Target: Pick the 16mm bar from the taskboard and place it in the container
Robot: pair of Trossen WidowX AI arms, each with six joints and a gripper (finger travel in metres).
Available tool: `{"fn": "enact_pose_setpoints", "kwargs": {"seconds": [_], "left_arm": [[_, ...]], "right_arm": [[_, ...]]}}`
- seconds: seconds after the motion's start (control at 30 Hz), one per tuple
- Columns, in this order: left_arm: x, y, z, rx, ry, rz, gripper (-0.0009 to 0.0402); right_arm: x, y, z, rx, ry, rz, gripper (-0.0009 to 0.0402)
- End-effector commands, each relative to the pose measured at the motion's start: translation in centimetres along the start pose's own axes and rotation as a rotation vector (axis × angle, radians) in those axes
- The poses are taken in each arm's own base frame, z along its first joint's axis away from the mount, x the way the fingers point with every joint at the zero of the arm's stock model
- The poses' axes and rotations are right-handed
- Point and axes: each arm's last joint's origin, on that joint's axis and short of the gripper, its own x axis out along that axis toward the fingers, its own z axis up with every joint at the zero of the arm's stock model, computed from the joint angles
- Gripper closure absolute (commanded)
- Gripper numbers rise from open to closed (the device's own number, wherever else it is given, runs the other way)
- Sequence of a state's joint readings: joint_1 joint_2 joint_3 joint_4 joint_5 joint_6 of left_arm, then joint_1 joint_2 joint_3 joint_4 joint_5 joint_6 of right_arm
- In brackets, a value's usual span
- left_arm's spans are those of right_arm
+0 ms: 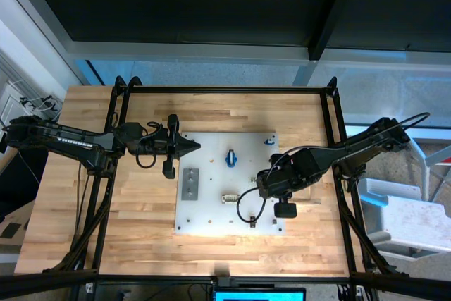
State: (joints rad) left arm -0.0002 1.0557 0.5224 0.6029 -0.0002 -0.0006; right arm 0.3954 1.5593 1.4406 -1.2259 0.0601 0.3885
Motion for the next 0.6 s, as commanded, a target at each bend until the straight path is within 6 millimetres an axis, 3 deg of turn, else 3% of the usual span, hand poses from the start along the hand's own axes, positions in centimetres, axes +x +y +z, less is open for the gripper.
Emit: {"fn": "enact_pose_setpoints", "kwargs": {"seconds": [0.03,0.6], "left_arm": [[0.0,0.0,0.0,0.0,0.0,0.0,0.0393],[0.0,0.0,0.0,0.0,0.0,0.0,0.0393]], "right_arm": [[0.3,0.6,-0.1,0.002,0.007,0.002,0.0393],[1.6,3.4,-1.7,0.033,0.033,0.012,0.0393]]}}
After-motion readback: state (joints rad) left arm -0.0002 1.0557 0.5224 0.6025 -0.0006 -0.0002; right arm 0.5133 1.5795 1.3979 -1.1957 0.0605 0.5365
